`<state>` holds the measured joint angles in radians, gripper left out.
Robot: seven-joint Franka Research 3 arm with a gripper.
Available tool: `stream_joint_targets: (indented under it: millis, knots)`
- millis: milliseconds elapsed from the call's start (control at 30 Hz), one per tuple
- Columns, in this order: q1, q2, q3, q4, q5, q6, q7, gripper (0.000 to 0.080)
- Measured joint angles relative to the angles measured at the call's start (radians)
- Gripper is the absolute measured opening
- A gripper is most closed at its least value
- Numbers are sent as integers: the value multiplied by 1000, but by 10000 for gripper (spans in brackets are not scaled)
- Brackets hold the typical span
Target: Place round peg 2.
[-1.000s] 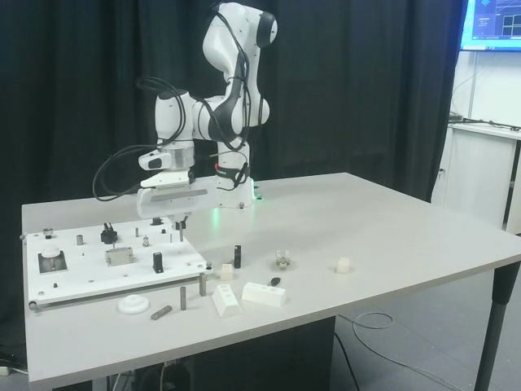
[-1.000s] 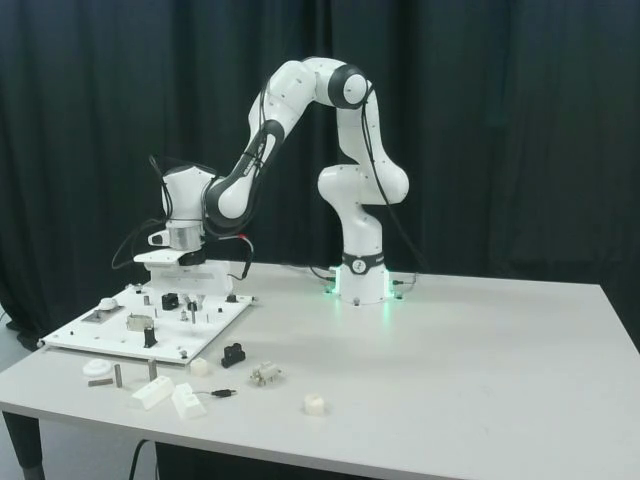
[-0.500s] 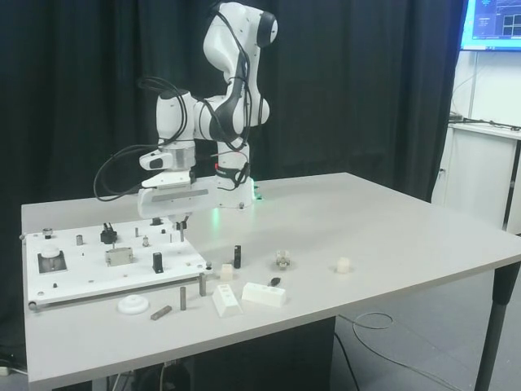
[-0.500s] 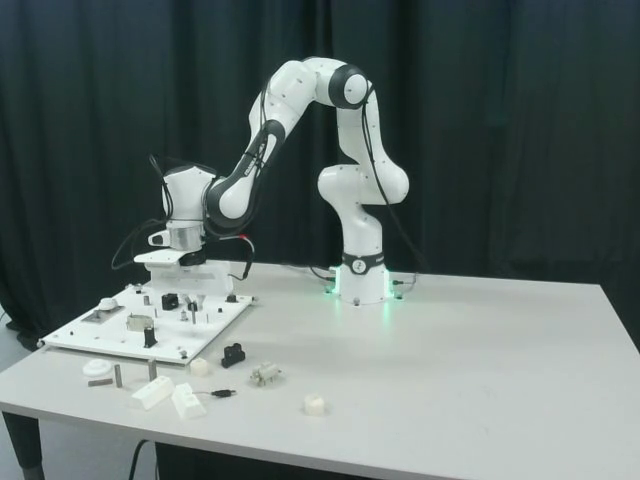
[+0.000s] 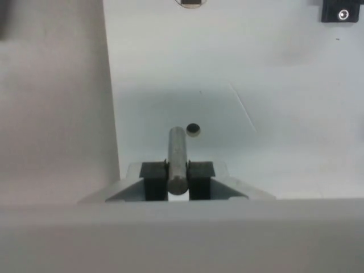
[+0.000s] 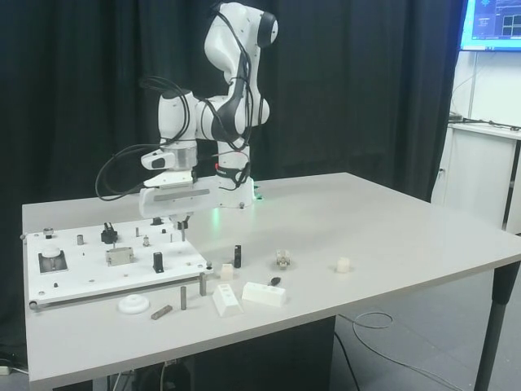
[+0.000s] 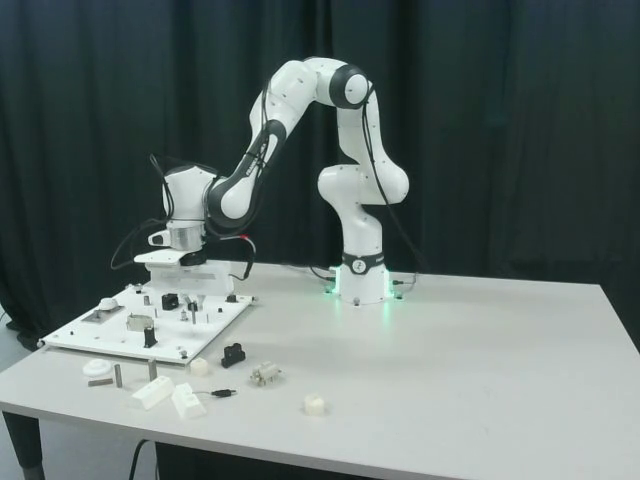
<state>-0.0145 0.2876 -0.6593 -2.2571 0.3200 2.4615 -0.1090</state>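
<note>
One peg: we see a grey round peg [image 5: 177, 159] held upright over the white board [image 5: 273, 91], near the board's edge that faces the arm's base.
Jaws: ours are closed on the peg's upper part, one black pad [image 5: 152, 179] on each side of it; we point the gripper [image 6: 181, 220] straight down.
Hole: a small dark round hole [image 5: 194, 129] sits in the board just beside the peg's lower end, and in the wrist view the peg does not cover it.
Step in hand: we judge this to be the lining-up before insertion, with the peg not yet seated.
Contact: we cannot tell whether the peg's tip touches the board or hangs just above it.
Next move: we would need a small sideways shift to bring the tip over the hole, then a straight, gentle descent with the peg kept upright.
Loose parts: several white blocks [image 6: 244, 297] and spare pins [image 6: 184, 298] lie on the grey surface [image 6: 391, 220] beside the board, well apart from our work.
</note>
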Motion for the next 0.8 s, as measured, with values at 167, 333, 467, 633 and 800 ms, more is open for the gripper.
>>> stream_joint_targets:
  millis: [167,333,467,633,800]
  knots:
    - [15,0,0,5,0,0,3,74]
    - [42,-1,1,13,1,0,17,74]
    - [71,-2,3,20,2,0,35,74]
    - [108,-2,11,33,3,0,60,74]
    - [146,-1,22,44,9,1,86,74]
